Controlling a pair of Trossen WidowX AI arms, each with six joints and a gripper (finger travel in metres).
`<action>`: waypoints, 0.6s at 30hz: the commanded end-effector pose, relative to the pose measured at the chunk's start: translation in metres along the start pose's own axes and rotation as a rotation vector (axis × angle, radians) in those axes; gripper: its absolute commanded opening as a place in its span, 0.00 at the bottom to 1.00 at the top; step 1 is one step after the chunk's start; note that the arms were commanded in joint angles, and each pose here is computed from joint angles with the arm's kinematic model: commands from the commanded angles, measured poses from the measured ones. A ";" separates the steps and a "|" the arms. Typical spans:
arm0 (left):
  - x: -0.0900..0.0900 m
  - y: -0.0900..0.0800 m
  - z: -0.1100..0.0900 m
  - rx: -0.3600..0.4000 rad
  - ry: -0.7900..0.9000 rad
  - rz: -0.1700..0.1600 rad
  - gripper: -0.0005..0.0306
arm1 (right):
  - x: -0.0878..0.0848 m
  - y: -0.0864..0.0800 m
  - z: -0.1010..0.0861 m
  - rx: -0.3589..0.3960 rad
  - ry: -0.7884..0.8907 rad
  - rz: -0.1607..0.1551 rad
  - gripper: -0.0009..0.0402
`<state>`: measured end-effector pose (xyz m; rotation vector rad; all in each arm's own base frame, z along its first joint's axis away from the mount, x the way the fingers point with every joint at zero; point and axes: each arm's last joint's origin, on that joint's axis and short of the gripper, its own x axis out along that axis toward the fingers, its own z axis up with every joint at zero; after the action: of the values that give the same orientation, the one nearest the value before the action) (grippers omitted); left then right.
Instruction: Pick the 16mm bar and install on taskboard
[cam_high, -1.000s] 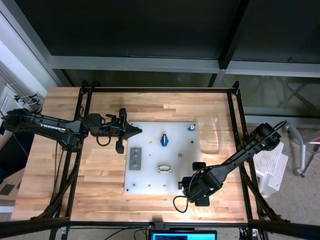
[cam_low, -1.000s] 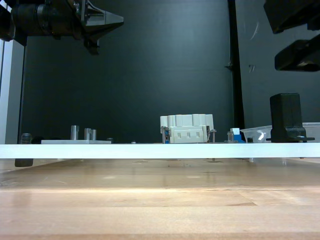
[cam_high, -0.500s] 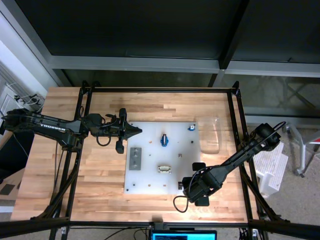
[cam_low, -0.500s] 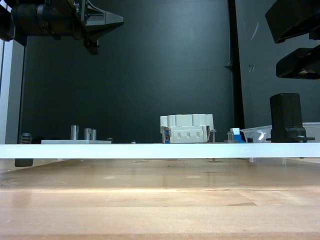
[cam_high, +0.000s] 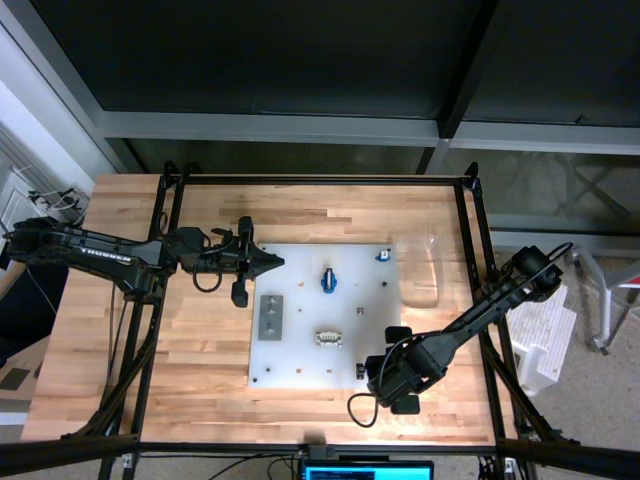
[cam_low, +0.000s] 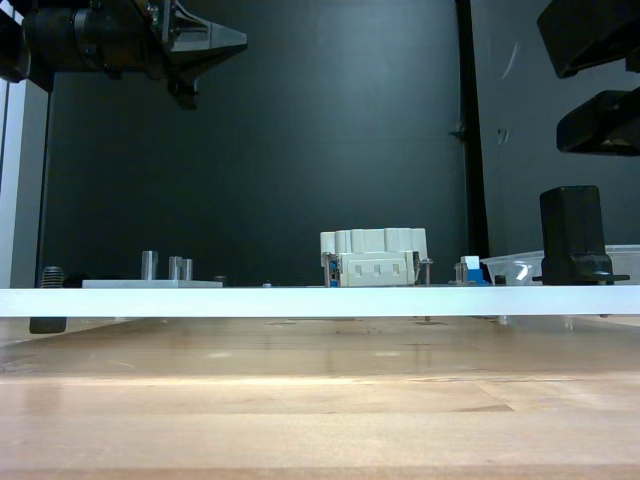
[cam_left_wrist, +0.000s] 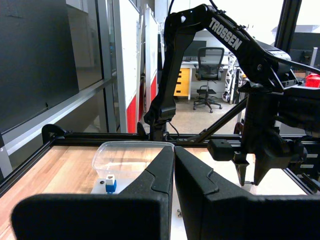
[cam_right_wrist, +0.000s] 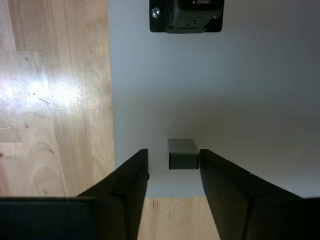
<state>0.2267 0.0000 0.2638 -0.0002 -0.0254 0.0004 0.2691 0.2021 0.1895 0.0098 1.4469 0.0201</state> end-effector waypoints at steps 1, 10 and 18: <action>0.000 0.000 0.000 0.000 0.000 0.000 0.02 | -0.003 -0.001 -0.001 -0.001 -0.001 -0.001 0.45; 0.000 0.000 0.000 0.000 0.000 0.000 0.02 | -0.014 -0.003 -0.004 -0.001 -0.012 0.008 0.54; 0.000 0.000 0.000 0.000 -0.001 0.000 0.02 | -0.016 -0.003 -0.005 -0.011 -0.019 0.013 0.54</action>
<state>0.2268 0.0000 0.2639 -0.0002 -0.0257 0.0004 0.2628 0.1987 0.2036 0.0142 1.4329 0.0313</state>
